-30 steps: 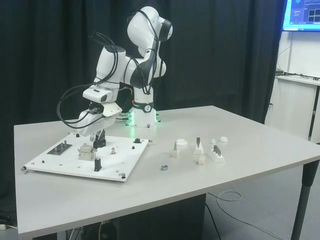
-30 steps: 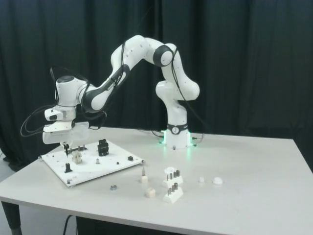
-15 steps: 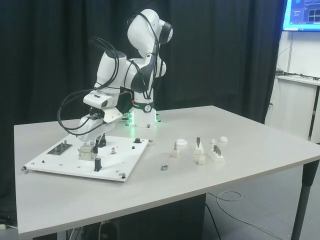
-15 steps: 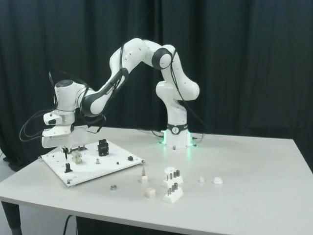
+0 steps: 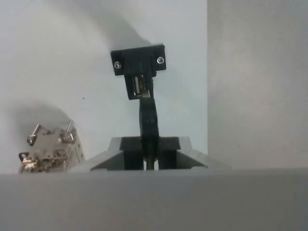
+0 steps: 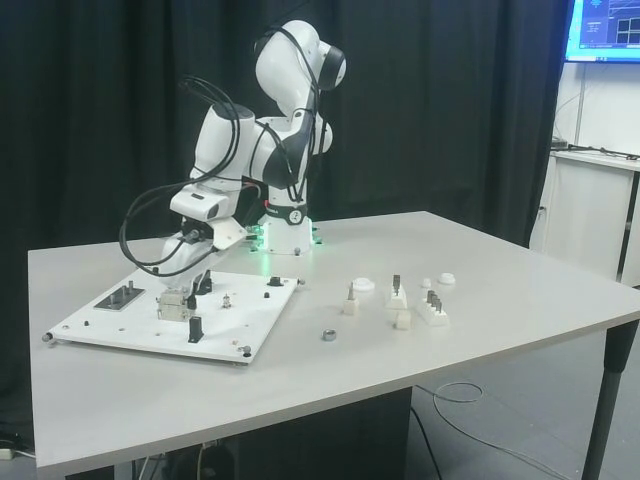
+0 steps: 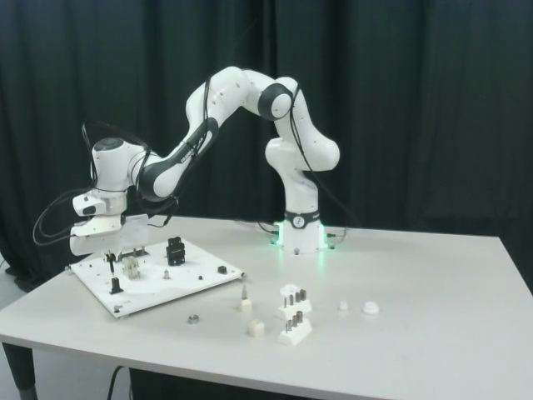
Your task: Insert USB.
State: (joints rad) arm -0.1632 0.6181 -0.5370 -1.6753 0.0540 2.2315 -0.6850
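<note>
Black and stiff, the USB plug (image 5: 148,118) is sitting clamped in the hand (image 5: 149,161), poised just short of the black socket (image 5: 138,86) on the white board (image 6: 170,318). Light, rigid; gripping its rear body is best.

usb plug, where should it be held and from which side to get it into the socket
Grip the USB plug on its black body, at the rear end away from the socket, as in the wrist view. It is long and thin, and its metal tip must stay bare to enter the opening, so come from above, in line with the socket.
</note>
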